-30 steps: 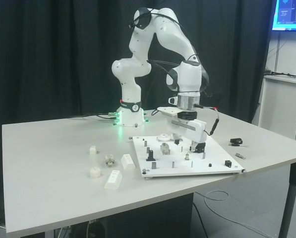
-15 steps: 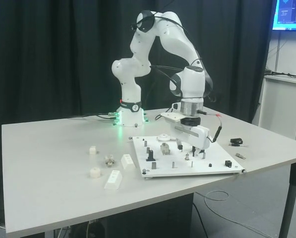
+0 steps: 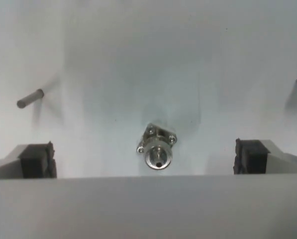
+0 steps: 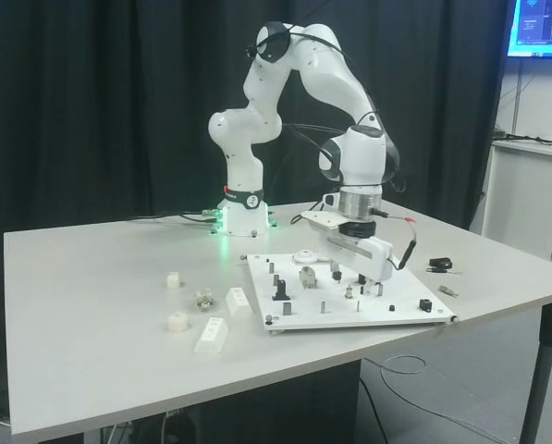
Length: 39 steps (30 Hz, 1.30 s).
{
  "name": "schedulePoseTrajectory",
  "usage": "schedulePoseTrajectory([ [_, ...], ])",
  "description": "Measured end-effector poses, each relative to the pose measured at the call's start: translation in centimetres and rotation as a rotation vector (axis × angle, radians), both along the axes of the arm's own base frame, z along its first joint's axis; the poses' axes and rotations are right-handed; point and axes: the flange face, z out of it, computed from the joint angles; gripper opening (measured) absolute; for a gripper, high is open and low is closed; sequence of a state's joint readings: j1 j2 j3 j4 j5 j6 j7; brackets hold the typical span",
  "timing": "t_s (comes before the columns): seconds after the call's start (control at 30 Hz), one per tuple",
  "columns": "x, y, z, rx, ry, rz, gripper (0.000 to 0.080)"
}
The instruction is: Remove BNC.
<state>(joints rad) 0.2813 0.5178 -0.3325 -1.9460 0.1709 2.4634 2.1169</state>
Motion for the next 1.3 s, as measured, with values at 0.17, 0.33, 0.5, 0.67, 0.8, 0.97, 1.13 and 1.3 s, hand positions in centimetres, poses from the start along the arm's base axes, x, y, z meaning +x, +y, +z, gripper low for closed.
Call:
schedulePoseTrajectory([
  [0.17,0.0,0.0,0.0,0.003,-0.001,-0.003,0.0800],
  [0.33,0.0,0.0,0.0,0.012,-0.003,-0.014,0.0800],
  [0.5,0.0,0.0,0.0,0.013,-0.001,-0.014,0.0800],
  [0.67,-0.1,0.0,-0.1,0.015,0.009,-0.016,0.0800],
  [0.8,-0.2,0.1,-0.3,0.017,0.016,-0.016,0.0800],
  [0.97,-0.2,0.1,-0.5,0.019,0.020,-0.018,0.0800],
  [1.13,-0.3,0.1,-0.9,0.019,0.025,-0.017,0.0800],
  [1.3,-0.3,0.2,-1.1,0.021,0.028,-0.018,0.0800],
])
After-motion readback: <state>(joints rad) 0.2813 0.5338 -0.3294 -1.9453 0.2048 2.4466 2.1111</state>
